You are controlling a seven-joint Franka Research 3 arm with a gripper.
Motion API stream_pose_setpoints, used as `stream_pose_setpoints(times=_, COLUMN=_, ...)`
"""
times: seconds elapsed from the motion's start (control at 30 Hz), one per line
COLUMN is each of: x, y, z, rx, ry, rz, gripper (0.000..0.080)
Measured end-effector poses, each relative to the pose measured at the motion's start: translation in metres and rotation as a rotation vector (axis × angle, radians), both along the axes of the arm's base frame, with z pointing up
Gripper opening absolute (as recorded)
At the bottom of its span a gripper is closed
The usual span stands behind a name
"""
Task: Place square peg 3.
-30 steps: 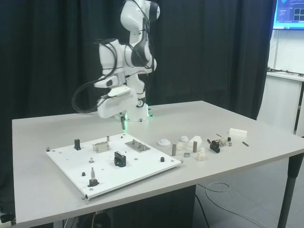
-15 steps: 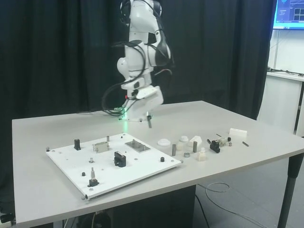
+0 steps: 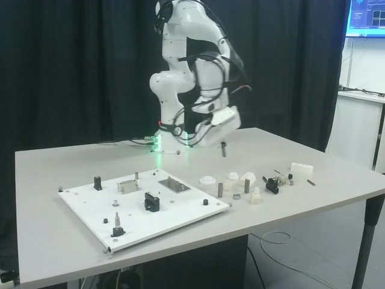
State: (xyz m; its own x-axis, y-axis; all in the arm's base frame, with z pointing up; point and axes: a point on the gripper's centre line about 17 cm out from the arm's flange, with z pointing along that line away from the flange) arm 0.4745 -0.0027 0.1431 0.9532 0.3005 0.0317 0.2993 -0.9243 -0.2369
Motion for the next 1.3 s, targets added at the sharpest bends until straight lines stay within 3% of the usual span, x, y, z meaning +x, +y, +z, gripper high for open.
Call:
stream_pose_setpoints(times=0.3, x=-0.006, y=0.093, z=-0.003, rx=-0.020, ry=0.022, rz=-0.020, gripper=0.0072)
stream_pose_setpoints(times=0.6, x=-0.019, y=0.169, z=-0.012, rx=-0.053, ry=0.006, rz=-0.016, gripper=0.0072)
stream_pose_setpoints(times=0.9, x=-0.030, y=0.209, z=-0.032, rx=-0.102, ry=-0.005, rz=-0.011, gripper=0.0072)
stream_pose_setpoints(times=1.3, x=-0.026, y=0.234, z=-0.064, rx=-0.129, ry=-0.059, rz=-0.001, gripper=0.0072)
